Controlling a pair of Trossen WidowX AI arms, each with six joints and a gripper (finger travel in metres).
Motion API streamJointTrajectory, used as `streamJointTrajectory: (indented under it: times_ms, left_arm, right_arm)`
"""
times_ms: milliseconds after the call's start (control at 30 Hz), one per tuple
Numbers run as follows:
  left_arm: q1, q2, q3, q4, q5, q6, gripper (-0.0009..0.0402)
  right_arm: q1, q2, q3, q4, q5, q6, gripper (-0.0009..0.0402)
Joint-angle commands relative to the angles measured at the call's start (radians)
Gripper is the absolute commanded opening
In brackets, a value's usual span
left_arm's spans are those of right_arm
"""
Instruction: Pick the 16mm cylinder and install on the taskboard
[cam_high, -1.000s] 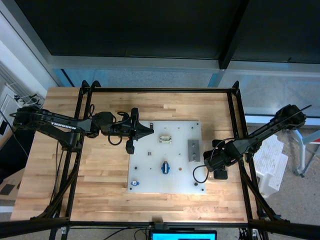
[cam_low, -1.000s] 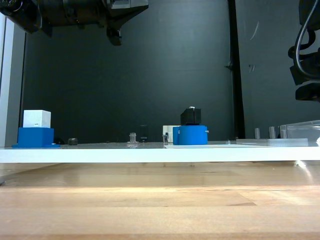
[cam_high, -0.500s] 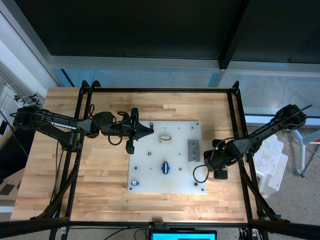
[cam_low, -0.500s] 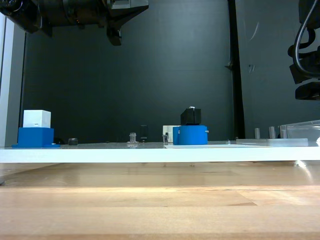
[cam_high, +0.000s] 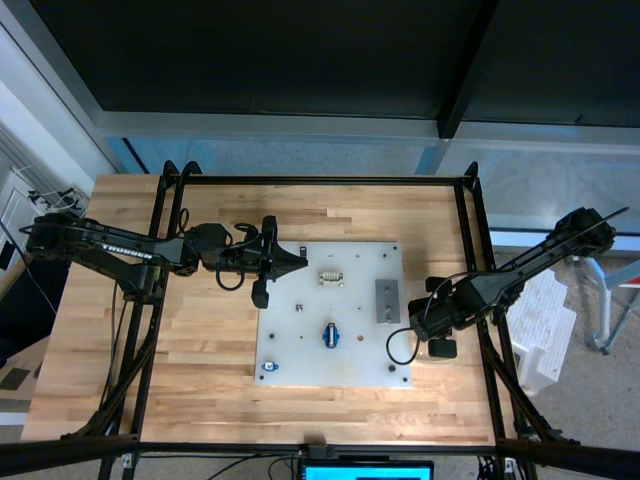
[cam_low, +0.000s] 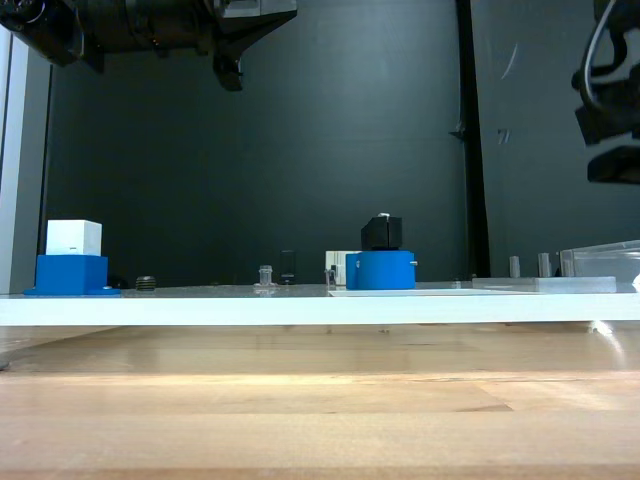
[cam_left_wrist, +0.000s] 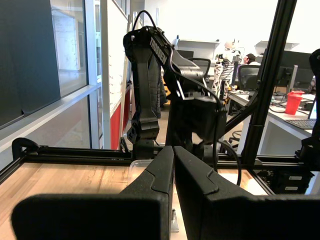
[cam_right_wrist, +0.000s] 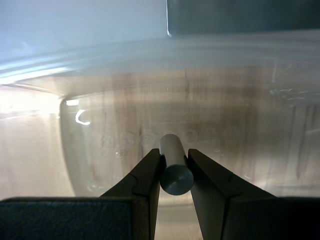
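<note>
The right tool (cam_right_wrist: 173, 161) is clenched on the small, round, silver-grey metal 16mm cylinder (cam_right_wrist: 175, 170), which sits crosswise between its two black fingers (cam_right_wrist: 145, 175). Its rounded end faces the wrist camera. Directly beneath is the floor of a clear plastic tray (cam_right_wrist: 240, 130). In the high view that tray lies on the wooden tabletop (cam_high: 200, 340), just beside the right edge of the large flat white square taskboard (cam_high: 300, 350).

The pick looks made and the carry is the step in hand. The next move calls for lifting clear of the tray wall, crossing to the board and lowering the peg upright into its hole. I cannot tell which hole that is.

The left tool (cam_left_wrist: 173, 165) hangs clenched and empty above the board's far-left corner.
</note>
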Motion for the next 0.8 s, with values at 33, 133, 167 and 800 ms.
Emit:
streamJointTrajectory:
  times_ms: [33, 133, 167, 800]
  left_arm:
    - [0.0, 0.0, 0.0, 0.0, 0.0, 0.0, 0.0]
    - [0.0, 0.0, 0.0, 0.0, 0.0, 0.0, 0.0]
    - [0.0, 0.0, 0.0, 0.0, 0.0, 0.0, 0.0]
    - [0.0, 0.0, 0.0, 0.0, 0.0, 0.0, 0.0]
  right_arm:
    - [-0.001, -0.015, 0.042, -0.048, -0.001, 0.0, 0.0008]
    - [-0.001, -0.022, 0.087, -0.1, 0.0, -0.002, 0.0008]
    - [-0.001, -0.023, 0.101, -0.111, 0.0, -0.003, 0.0009]
    - [-0.033, 0.08, 0.261, -0.144, 0.0, -0.035, 0.0002]
